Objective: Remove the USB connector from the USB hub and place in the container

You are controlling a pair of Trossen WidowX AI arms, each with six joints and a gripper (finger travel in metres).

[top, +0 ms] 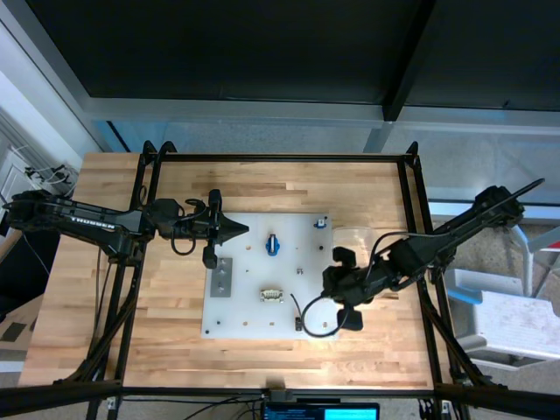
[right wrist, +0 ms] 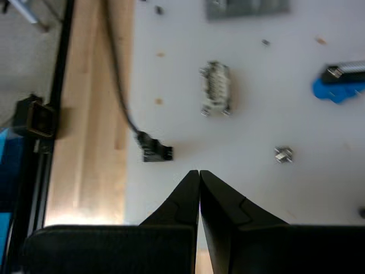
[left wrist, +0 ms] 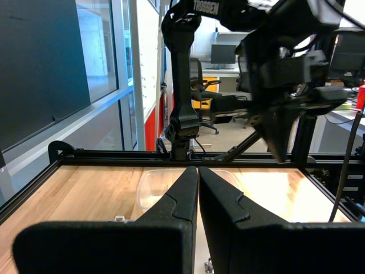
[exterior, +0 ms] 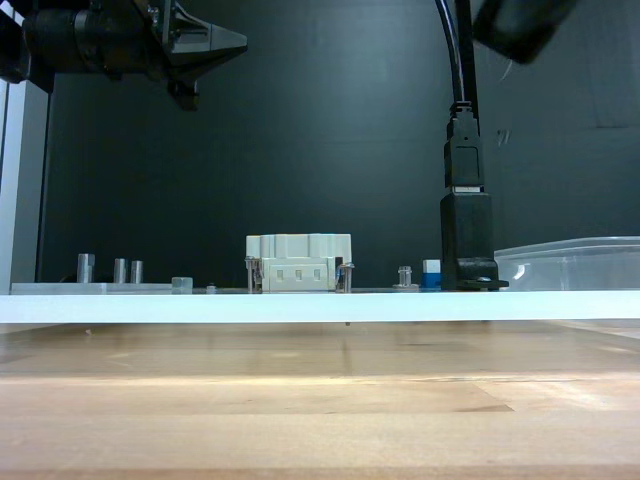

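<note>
The USB connector (exterior: 465, 160) stands plugged upright in the small black USB hub (exterior: 467, 242) at the white board's near edge, and its thin black cable (top: 317, 331) curls away in a loop. In the right wrist view the plug and hub (right wrist: 155, 152) lie just ahead of my right gripper (right wrist: 199, 172), which is shut on nothing. That right gripper (top: 326, 283) hovers above the board beside the hub (top: 298, 325). The clear container (top: 367, 234) sits off the board's right side. My left gripper (top: 243, 230), shut and empty, hangs high over the board's far left corner.
On the white board (top: 245, 311) stand a beige-metal rectangular connector (top: 270, 296), a blue plug (top: 272, 244) and a grey bar with round holes (top: 224, 280). A black frame rail (top: 422, 227) runs along the table's right side.
</note>
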